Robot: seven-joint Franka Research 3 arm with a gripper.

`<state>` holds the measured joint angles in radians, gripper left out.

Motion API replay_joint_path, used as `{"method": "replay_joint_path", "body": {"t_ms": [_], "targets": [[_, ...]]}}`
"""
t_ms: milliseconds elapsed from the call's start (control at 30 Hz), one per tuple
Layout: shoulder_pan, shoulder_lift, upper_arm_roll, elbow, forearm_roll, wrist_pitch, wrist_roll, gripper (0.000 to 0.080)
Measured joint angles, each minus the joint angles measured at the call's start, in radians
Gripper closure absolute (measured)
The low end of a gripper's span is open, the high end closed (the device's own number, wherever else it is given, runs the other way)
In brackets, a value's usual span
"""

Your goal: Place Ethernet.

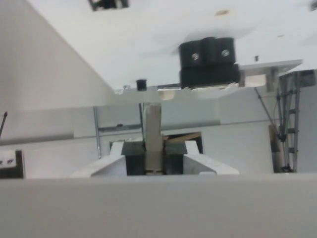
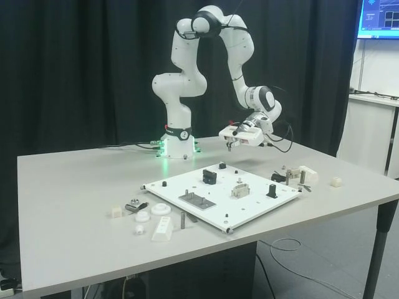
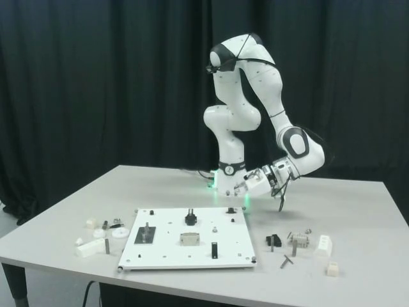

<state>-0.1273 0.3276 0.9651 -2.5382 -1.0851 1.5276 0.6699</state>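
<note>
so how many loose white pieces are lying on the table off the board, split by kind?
Discs: 2
Long blocks: 2
Small bits: 3
Total: 7, with 5 on one side of the board and 2 on the other.

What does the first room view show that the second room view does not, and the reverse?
Only the first room view shows a screen high in the corner and a second table beneath it. Only the second room view shows the far table edge behind the arm, backed entirely by the black curtain. Both show the white board with its fixtures, loose parts on each side, and the gripper held above the table.
</note>
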Motion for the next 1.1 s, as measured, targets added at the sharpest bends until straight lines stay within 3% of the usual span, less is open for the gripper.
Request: {"method": "replay_joint_path", "body": {"t_ms": [333, 667, 900, 1100], "targets": [[-0.005, -0.07, 0.032, 0.024, 0.031, 0.109, -0.058, 0.0728], [-0.011, -0.164, 0.035, 0.054, 0.119, 0.28, -0.148, 0.0728], [-0.024, -0.222, 0.007, 0.076, 0.201, 0.417, -0.161, 0.0728], [-0.025, -0.261, -0.056, 0.093, 0.306, 0.536, -0.109, 0.0728]]}}
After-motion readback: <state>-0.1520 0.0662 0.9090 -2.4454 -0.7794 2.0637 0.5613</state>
